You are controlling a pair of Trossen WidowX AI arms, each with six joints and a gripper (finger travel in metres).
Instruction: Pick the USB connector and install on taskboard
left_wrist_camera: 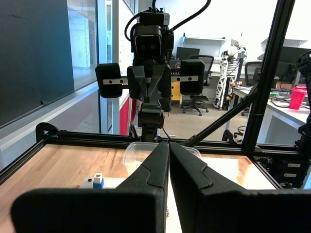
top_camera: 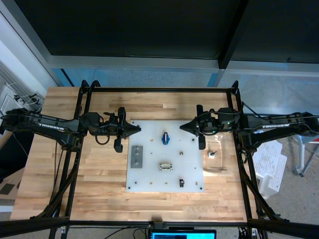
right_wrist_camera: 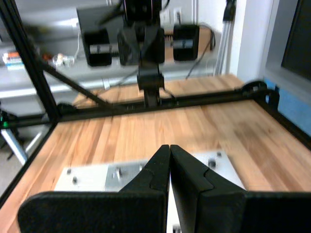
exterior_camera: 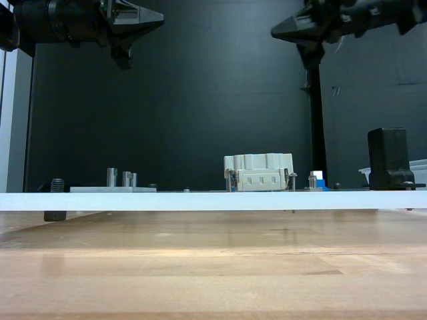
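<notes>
The taskboard (top_camera: pixel 149 174) is a white square plate in the middle of the table, carrying a grey block (top_camera: pixel 136 156), a blue part (top_camera: pixel 165 138), a beige connector (top_camera: pixel 165 167) and a black socket (top_camera: pixel 182 182). The USB connector (top_camera: pixel 212 153) looks like a tiny dark piece in the clear tray just right of the board, beside a small white bit. My left gripper (top_camera: pixel 137 128) hangs shut and empty high above the board's far left corner. My right gripper (top_camera: pixel 182 126) is also shut and empty, high over the board's far right part and well above the tray.
The clear tray (top_camera: pixel 219 167) lies on the wood at the board's right edge. A black frame (top_camera: pixel 159 90) runs around the table. In the low view the beige connector (exterior_camera: pixel 259 172) and black socket (exterior_camera: pixel 389 159) stand up from the board, far below both grippers.
</notes>
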